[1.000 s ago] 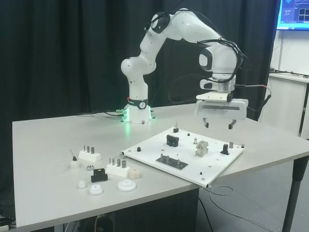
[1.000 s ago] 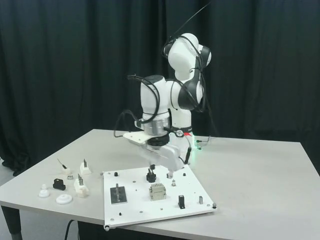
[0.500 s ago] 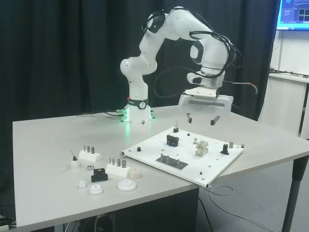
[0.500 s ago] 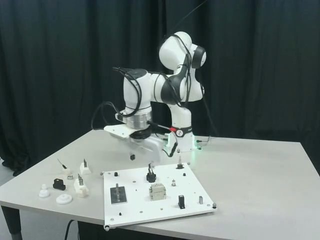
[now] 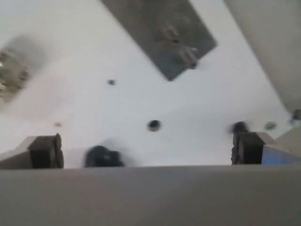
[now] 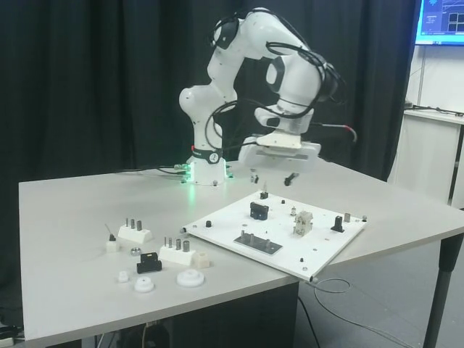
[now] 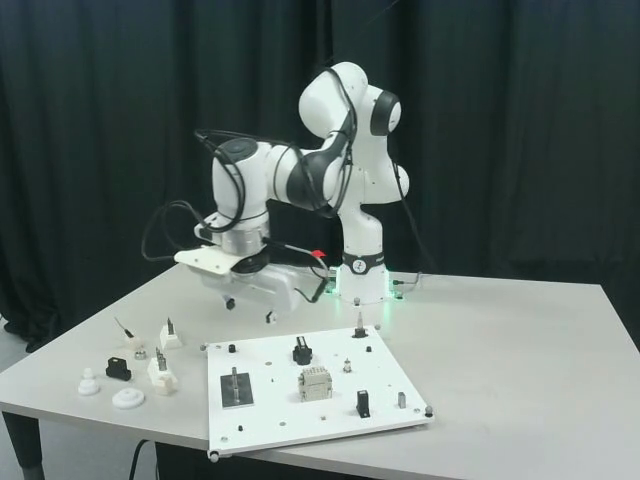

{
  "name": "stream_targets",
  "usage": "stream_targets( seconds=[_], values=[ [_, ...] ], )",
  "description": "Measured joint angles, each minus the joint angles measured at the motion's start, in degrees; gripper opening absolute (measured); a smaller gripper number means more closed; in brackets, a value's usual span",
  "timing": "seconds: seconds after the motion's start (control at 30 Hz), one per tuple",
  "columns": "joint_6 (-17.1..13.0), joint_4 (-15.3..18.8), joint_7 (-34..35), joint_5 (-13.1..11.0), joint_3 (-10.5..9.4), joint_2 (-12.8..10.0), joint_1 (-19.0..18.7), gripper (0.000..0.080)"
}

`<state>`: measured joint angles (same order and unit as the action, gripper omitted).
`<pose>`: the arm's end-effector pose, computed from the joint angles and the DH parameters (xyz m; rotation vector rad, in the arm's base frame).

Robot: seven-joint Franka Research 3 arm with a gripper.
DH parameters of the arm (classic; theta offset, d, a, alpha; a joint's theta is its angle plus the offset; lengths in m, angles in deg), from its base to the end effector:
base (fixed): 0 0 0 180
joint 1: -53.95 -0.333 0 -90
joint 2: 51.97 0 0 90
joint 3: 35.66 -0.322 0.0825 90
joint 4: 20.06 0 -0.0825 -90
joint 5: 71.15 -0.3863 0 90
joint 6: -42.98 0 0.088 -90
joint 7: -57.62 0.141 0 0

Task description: Pick square peg 3.

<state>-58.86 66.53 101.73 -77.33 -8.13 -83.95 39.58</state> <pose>0.6572 -0.0990 0.3223 2.5657 -1.4011 -0.2646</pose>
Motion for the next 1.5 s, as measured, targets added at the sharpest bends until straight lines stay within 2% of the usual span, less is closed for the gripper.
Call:
stream_targets(
  seconds=[0.3,0.53,0.83,1.5],
  values=[
    [0.1,0.6,-8.0,2.9,-2.85,0.0,6.4,0.08],
    [-0.1,1.6,-13.3,4.6,-4.12,0.0,10.4,0.08],
    [-1.4,3.2,-19.0,5.2,-4.13,0.0,13.6,0.08],
    [-7.8,7.8,-35.1,8.0,-3.13,0.0,20.2,0.08]
  ],
)
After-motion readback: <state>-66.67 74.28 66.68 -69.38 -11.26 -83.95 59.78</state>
